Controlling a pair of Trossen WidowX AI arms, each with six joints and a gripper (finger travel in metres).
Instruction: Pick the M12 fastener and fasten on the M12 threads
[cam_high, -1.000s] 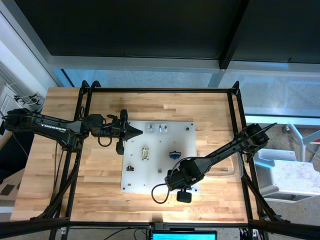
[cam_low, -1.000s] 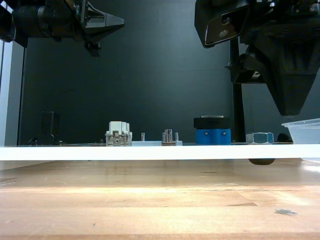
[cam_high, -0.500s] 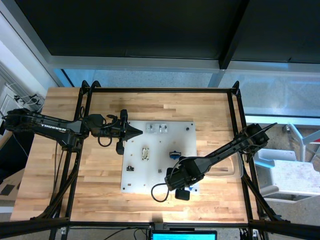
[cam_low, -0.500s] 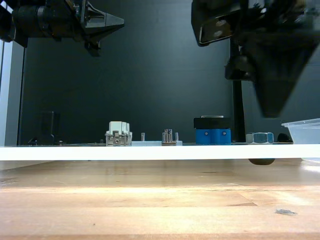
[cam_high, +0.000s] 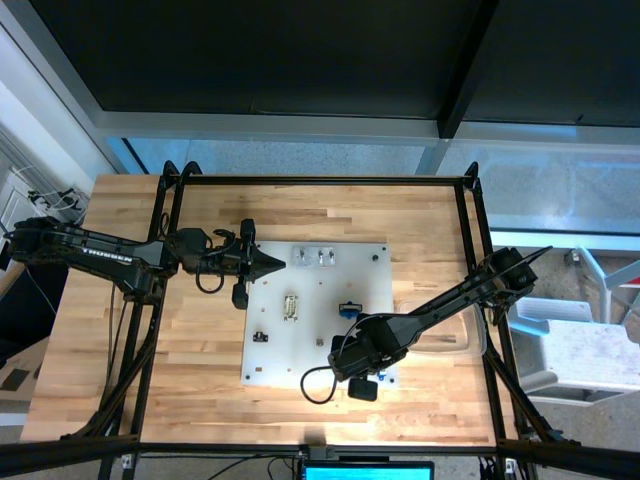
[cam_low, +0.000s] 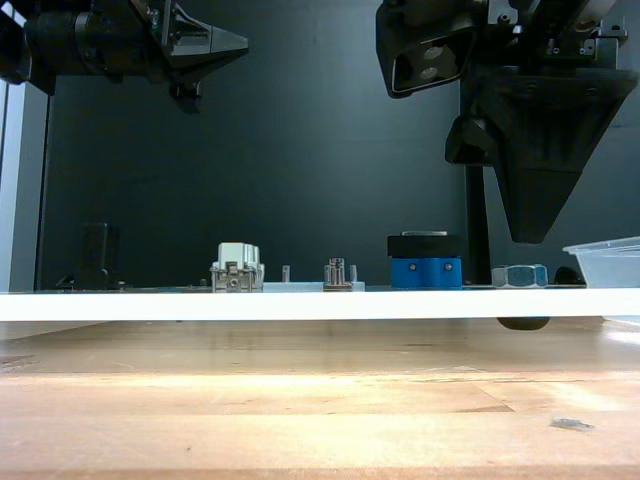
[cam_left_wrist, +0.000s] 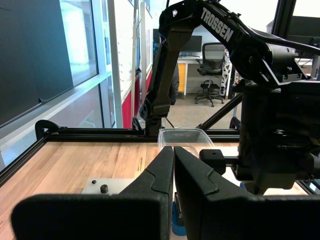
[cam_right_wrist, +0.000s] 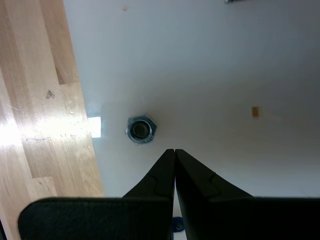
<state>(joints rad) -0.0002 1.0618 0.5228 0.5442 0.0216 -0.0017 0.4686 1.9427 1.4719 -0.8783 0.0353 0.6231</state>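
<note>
Right wrist view: right end effector (cam_right_wrist: 174, 151) closed, empty, hung just off M12 nut (cam_right_wrist: 141, 130); prob needed opening + centring. Left end effector (cam_high: 281, 265) closed, parked high at left.

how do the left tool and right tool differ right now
The left tool points level, high over the board's far left edge; the right tool points straight down at the board's near right. The right hangs above the nut; the left is far from it. Both are shut and empty.

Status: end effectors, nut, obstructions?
Left end effector shut, parked at board's left edge. Right end effector shut, empty, above nut. Nut apparently on its stud. Nothing between.
</note>
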